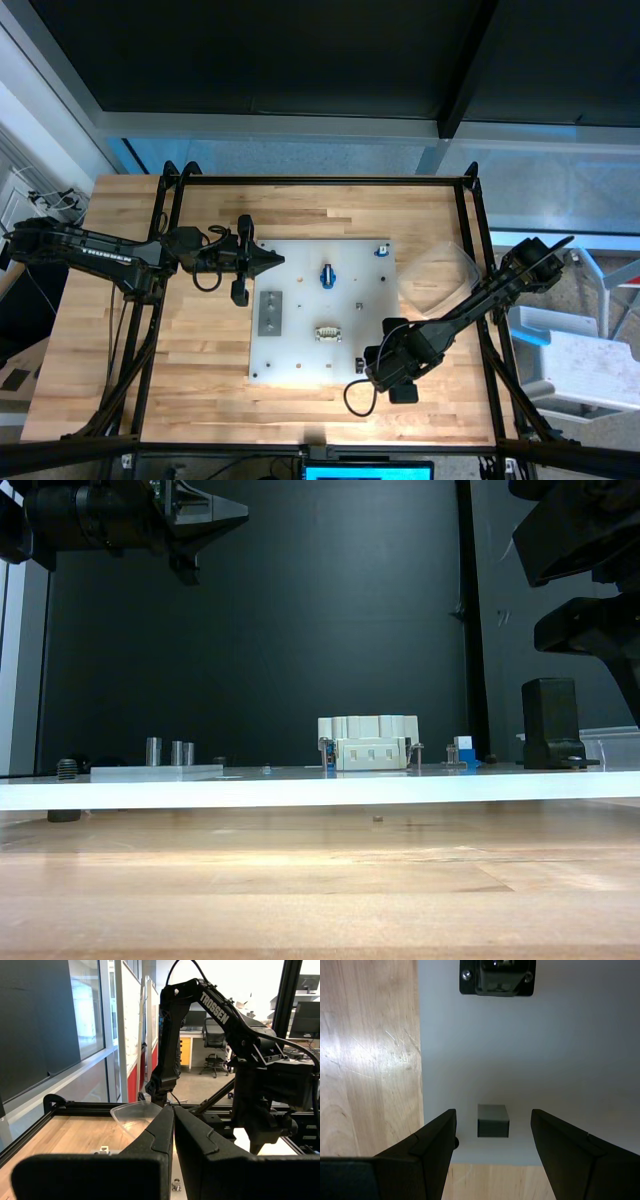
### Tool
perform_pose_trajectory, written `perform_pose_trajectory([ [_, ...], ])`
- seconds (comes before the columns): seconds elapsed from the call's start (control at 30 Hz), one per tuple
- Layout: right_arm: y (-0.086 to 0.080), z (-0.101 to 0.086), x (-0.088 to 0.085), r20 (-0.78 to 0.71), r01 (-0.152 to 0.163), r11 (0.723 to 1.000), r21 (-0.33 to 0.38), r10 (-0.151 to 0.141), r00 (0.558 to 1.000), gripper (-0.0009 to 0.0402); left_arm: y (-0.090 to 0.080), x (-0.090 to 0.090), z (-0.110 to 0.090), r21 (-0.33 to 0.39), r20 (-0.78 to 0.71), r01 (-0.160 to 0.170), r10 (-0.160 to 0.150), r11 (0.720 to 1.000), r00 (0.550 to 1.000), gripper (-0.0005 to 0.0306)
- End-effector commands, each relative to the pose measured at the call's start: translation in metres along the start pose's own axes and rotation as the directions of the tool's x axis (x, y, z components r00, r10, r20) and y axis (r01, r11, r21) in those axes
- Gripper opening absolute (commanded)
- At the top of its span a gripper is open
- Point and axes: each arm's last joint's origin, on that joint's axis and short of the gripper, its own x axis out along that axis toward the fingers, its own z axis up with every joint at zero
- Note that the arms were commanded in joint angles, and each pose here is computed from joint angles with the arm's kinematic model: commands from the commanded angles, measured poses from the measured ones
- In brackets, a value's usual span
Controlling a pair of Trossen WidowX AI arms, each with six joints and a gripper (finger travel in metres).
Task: Pick the 16mm bar from the taskboard and place it in the container
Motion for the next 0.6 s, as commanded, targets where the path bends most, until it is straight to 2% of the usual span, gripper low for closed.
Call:
perform_pose_trajectory([
  [0.03, 0.0006, 0.0007, 0.0027, -0.002, 0.001, 1.0, 0.001, -0.001, 1.0, 0.0208, 0.0001, 0.0001, -0.0001, 0.0, 0.0, 0.0, 0.0, 1.0, 1.0, 0.0],
  [0.3, 0.0007, 0.0007, 0.0032, -0.004, 0.002, 1.0, 0.001, -0.002, 1.0, 0.0205, 0.0001, 0.0001, -0.0001, 0.0, 0.0, 0.0, 0.0, 1.0, 1.0, 0.0],
  [0.6, 0.0006, 0.0005, 0.0032, -0.005, 0.002, 1.0, 0.001, -0.002, 1.0, 0.0125, 0.0001, 0.0001, -0.0001, 0.0, 0.0, 0.0, 0.0, 1.0, 1.0, 0.0],
])
